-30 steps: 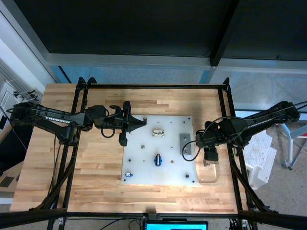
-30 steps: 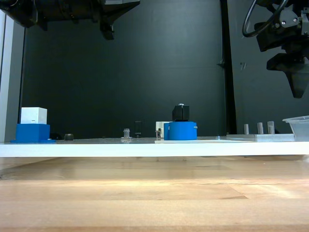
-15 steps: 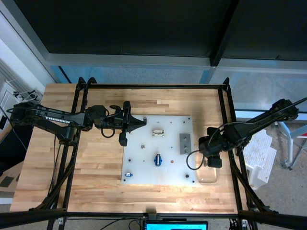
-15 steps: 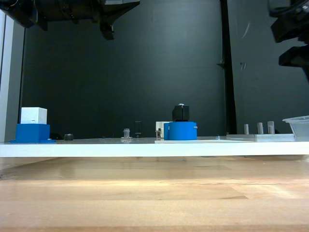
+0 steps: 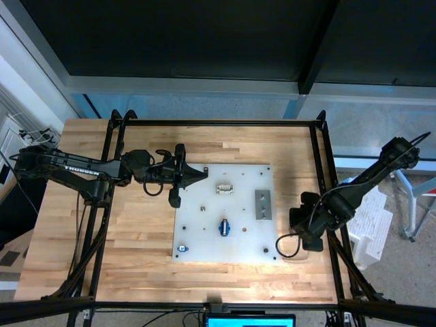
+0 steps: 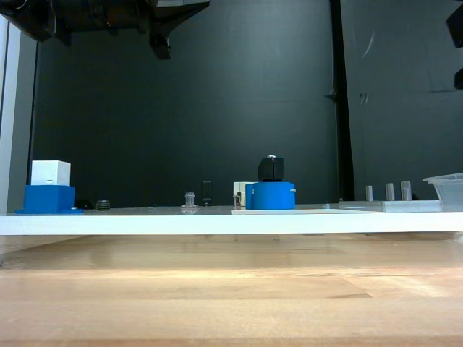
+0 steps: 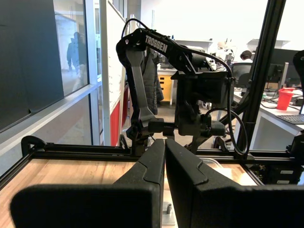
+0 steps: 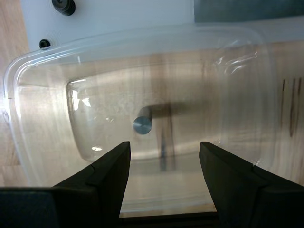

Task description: Pick the 16mm cylinder and install on the taskboard

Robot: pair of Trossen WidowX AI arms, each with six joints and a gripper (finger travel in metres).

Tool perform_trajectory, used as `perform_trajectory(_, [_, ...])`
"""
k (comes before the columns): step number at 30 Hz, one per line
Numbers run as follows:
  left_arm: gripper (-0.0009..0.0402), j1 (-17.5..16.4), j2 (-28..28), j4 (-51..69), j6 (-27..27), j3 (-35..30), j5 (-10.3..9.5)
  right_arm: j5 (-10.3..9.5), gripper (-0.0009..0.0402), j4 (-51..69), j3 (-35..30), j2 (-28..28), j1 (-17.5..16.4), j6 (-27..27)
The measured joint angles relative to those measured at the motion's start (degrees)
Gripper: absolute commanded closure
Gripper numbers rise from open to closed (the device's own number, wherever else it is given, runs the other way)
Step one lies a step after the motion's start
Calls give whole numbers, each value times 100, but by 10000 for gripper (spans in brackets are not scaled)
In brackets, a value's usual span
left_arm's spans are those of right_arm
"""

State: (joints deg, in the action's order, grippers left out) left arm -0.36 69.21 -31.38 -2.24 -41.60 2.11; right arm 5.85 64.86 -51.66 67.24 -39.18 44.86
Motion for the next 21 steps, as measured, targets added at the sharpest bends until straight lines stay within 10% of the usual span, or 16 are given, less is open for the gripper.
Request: perform_trajectory(21, [392,0,0,2,0,0,0,260,192,-424,52,529,-564,243])
